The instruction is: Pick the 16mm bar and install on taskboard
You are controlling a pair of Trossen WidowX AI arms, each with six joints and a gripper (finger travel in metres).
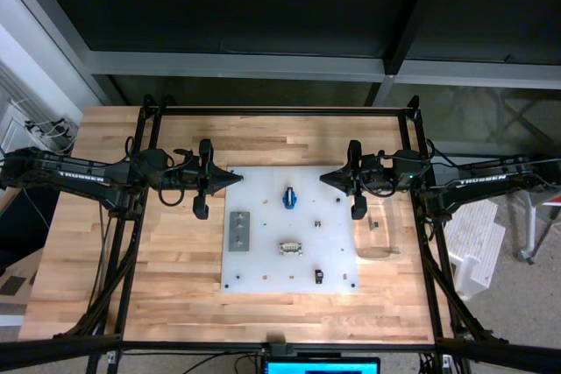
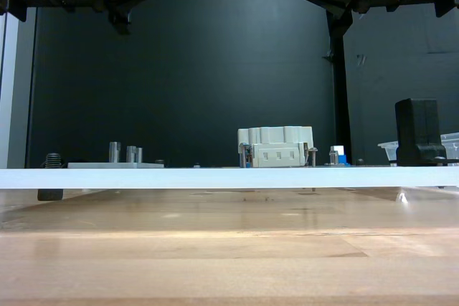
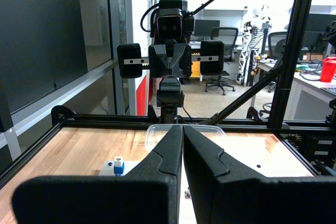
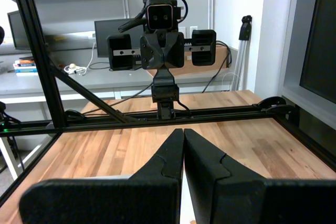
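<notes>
The white taskboard lies mid-table and carries a grey bar holder near its left edge. Short metal pegs stand on that holder in the low view. A small metal piece, possibly the 16mm bar, lies free in a clear tray right of the board. I cannot tell for sure that it is the bar. My left gripper hovers high over the board's far left corner, shut and holding nothing. My right gripper faces it from the right, also shut and holding nothing.
On the board sit a blue knob, a beige connector and a small black block. A black frame runs around the table's far edge and sides. The clear tray's rim shows beyond the left fingers.
</notes>
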